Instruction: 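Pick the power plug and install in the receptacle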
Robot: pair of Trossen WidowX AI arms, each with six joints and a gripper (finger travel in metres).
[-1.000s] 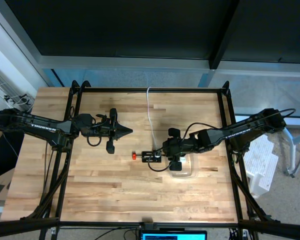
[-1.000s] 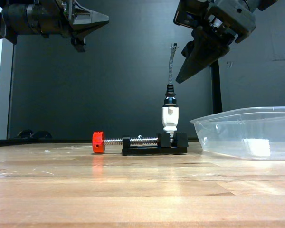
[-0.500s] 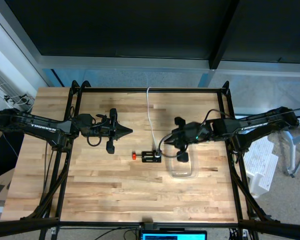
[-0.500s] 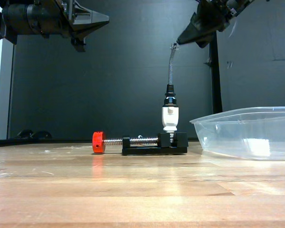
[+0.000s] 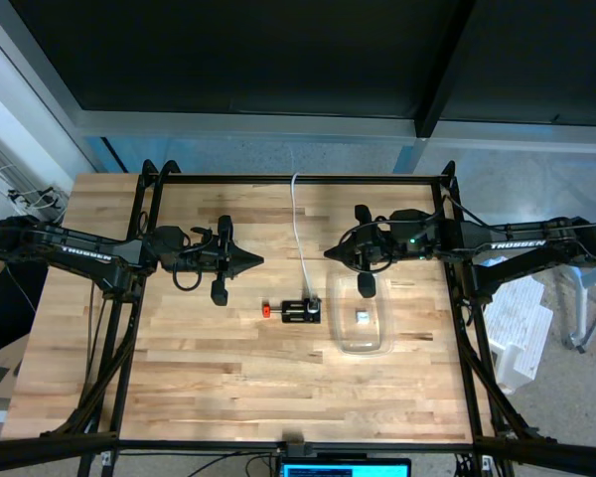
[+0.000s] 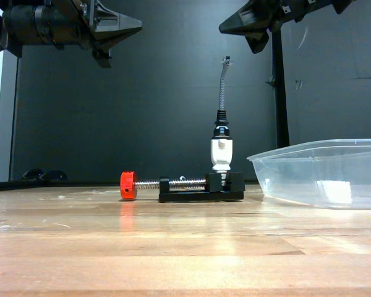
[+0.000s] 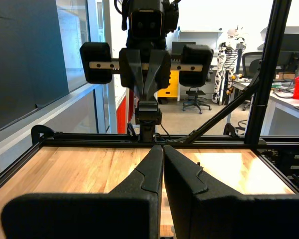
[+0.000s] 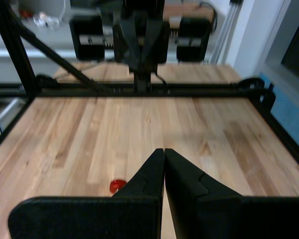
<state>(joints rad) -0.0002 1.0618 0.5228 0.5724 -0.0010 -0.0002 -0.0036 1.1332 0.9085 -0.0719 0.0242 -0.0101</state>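
Black power plug [image 6: 221,125] is seemingly being held by the receptacle [image 6: 221,153]; left gripper [image 5: 259,261] and right gripper [image 5: 329,254], pinched empty, are being poised over the desk's [image 5: 228,363] far half, snagging to be avoided.

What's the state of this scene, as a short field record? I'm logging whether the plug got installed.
left gripper: shut, raised, away from the vise
right gripper: shut, empty, raised beyond the tray
receptacle: upright, clamped in the vise
power plug: apparently the black piece seated atop it
tray: holds a white cube

Wooden table [image 5: 179,348] bears vise [image 5: 301,311] (red-knobbed) and clear tray [image 5: 368,343].
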